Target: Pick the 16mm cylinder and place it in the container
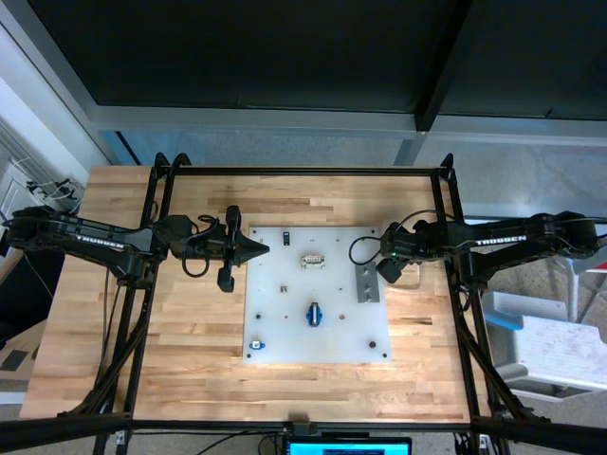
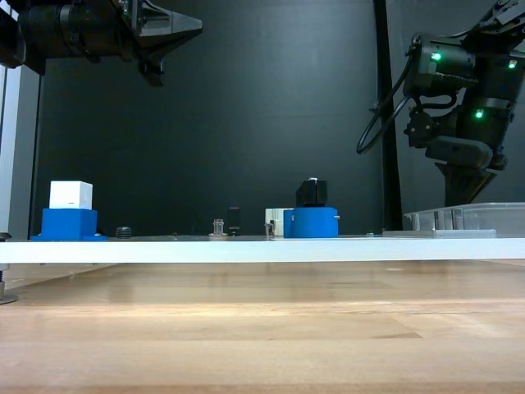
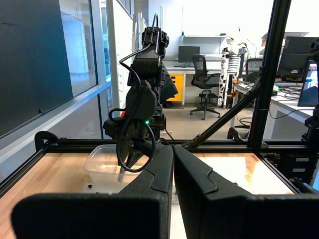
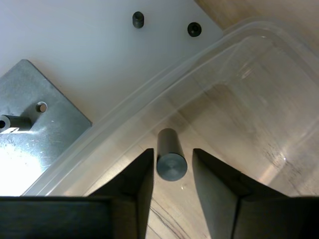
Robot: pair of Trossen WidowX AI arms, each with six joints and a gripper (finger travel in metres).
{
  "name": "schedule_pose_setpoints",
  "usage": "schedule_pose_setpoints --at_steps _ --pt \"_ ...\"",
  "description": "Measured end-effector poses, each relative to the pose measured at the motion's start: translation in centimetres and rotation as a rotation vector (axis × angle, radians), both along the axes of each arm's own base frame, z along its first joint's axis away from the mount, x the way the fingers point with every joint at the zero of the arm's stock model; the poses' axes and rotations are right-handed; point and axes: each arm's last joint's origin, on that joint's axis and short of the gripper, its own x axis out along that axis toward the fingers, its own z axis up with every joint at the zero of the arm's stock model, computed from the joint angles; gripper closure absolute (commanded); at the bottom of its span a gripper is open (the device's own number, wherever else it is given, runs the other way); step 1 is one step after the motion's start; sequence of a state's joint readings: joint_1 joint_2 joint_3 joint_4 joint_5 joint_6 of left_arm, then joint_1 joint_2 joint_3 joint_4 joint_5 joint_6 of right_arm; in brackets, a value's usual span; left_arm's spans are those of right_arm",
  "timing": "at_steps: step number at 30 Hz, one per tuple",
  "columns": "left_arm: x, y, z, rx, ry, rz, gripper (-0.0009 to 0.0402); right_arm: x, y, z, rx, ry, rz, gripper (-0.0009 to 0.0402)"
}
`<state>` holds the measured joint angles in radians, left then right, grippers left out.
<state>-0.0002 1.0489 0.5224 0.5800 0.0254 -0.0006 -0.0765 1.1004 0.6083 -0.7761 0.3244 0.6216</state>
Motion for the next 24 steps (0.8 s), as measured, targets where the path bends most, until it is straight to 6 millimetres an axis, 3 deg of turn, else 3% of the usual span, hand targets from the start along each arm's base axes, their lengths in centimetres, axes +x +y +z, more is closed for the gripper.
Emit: schedule_pose_setpoints --at_steps 10,24 --pt "0.0 0.0 0.0 0.000 0.000 0.000 0.0393 0.1 0.1 0.9 0.005 0.017 0.009 0.0207" --pt "0.0 0.0 0.0 0.000 0.000 0.000 0.0393 0.2 0.5 5.0 0.142 0.063 0.061 0.0228"
